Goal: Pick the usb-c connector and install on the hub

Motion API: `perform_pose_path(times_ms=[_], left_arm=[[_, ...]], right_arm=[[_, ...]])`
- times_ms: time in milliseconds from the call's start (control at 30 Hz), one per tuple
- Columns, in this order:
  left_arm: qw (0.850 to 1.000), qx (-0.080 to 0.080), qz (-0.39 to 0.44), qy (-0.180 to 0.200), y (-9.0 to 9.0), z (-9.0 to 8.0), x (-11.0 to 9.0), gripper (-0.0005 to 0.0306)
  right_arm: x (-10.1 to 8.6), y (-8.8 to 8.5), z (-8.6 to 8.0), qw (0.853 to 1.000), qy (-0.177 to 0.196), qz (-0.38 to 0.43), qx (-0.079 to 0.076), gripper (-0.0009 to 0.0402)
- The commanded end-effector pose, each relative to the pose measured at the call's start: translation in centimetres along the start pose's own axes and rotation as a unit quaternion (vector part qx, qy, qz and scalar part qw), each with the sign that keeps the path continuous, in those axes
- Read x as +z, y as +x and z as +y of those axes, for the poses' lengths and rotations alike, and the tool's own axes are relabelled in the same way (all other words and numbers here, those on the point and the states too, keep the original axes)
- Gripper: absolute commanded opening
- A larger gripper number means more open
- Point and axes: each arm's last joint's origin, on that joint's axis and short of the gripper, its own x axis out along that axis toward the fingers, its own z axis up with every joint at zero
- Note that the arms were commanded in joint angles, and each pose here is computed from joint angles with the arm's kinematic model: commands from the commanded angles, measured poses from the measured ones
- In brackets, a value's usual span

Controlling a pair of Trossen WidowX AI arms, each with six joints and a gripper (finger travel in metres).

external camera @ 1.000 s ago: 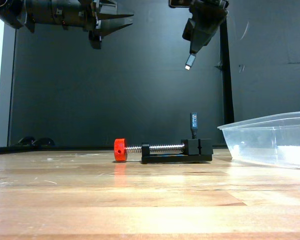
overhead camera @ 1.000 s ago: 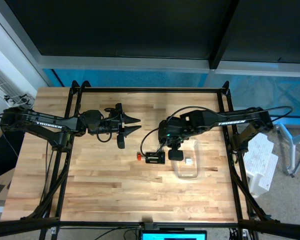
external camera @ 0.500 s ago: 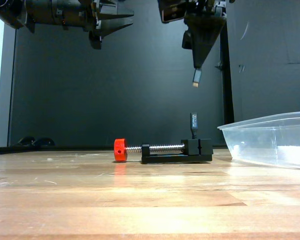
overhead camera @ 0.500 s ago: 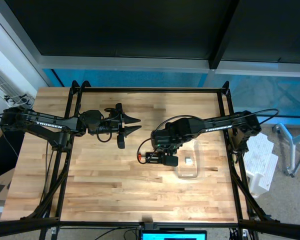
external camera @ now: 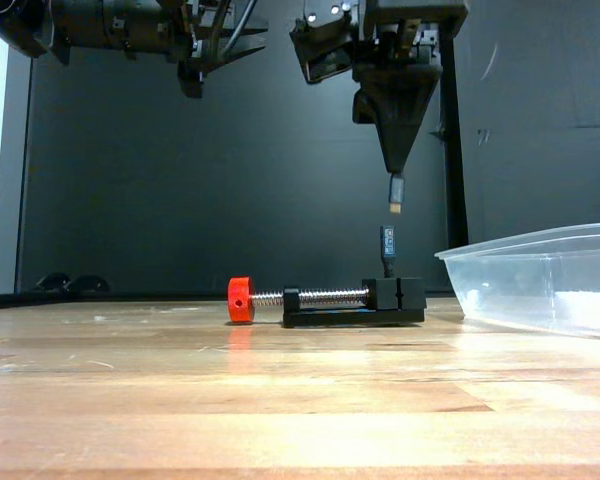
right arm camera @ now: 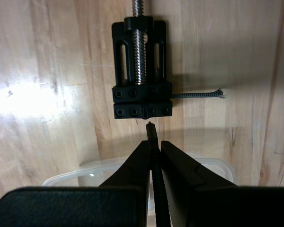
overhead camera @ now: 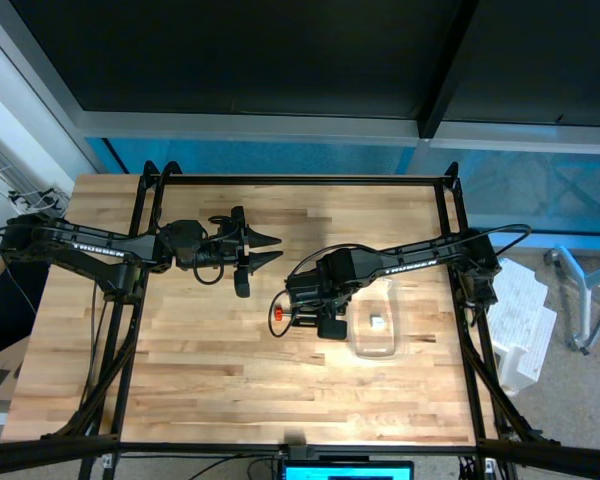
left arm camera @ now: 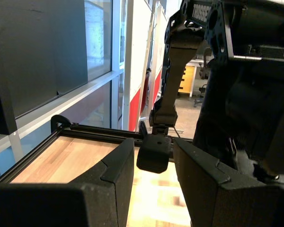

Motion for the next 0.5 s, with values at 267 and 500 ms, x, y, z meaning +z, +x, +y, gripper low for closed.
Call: perform_pose_path(times_ms=[267, 500], left_arm=[[1.0, 0.0, 0.0, 0.0, 0.01, 0.0, 0.01, 0.0111], [1.0, 0.0, 0.0, 0.0, 0.01, 0.0, 0.01, 0.0111]], right_arm=[[0.1, 0.33, 0.32, 1.0, -0.002, 0.002, 0.0, 0.0], [0.17, 0.17, 0.58, 1.0, -0.002, -0.003, 0.002, 0.0]])
